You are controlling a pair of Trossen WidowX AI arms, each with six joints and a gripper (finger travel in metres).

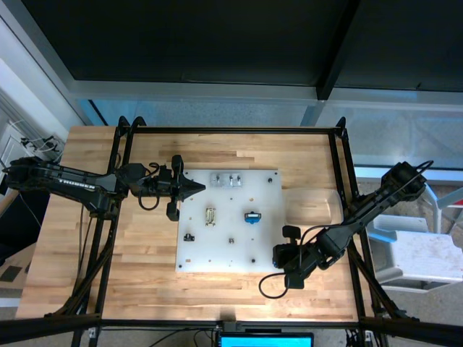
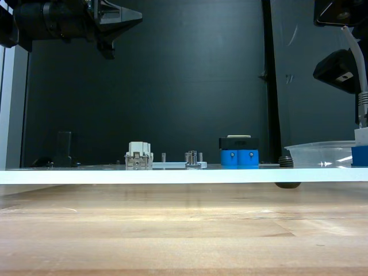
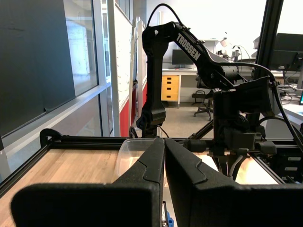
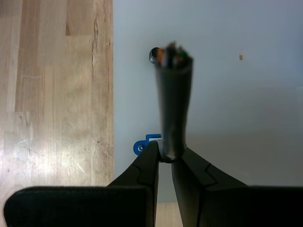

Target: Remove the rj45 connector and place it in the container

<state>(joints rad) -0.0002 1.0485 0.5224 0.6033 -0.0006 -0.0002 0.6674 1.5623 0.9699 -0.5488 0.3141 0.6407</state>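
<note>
The rj45 connector (image 4: 170, 118) is pinched between the narrow black fingers of the right gripper (image 4: 165, 150). It shows as a grey stub ending in coloured wire tips, with a small blue tab beside the fingers. It hangs over the near right corner of the white board (image 1: 224, 249), where the board's edge meets the wood of the bench (image 1: 145, 253). I cannot tell whether it touches the board. In the high view the right gripper (image 1: 282, 259) sits at that same corner. The container (image 1: 315, 206) lies on the bench just beside the board's right edge, apart from the connector. On the board's middle stand the larger blue connector (image 1: 252, 217) and the beige socket (image 1: 210, 217). The left gripper (image 1: 199, 186) hovers at the board's far left corner, its claw pressed together on nothing.
</note>
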